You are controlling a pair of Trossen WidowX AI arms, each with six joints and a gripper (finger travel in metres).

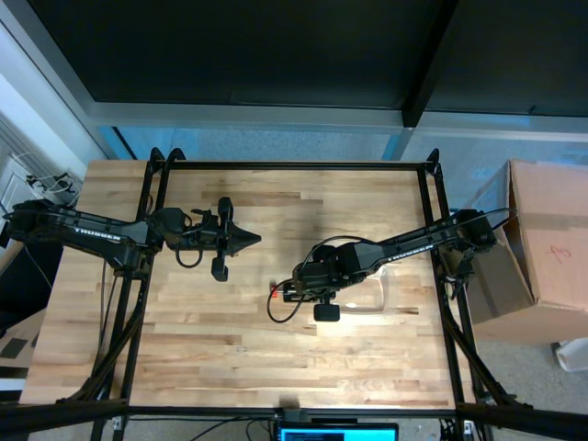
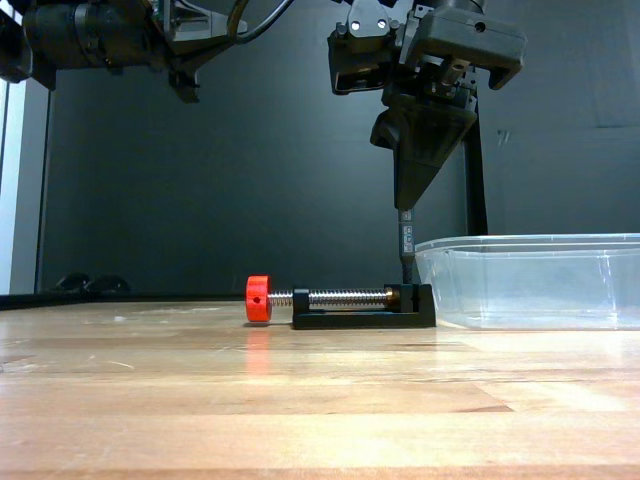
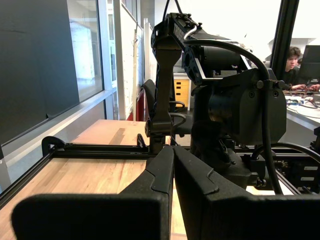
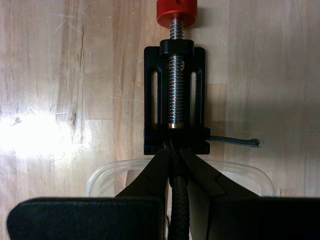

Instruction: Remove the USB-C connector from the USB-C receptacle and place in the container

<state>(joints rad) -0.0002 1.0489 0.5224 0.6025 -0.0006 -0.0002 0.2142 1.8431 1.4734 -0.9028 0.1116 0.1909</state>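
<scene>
Clenching the connector point(image 2: 406, 240) upright over the clamp's point(image 2: 365, 308) end, the right gripper's point(image 4: 174, 153) fingers point(image 4: 152, 175) hide its tip; the low view shows it touching the clamp. Left of the clamp, the left gripper point(image 1: 255, 239) hovers, pinched together and empty.

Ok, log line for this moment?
connector: upright, held, tip at clamp, seating unclear | right gripper: shut on connector, above clamp | left gripper: shut, raised, left of clamp | container: beside clamp
</scene>
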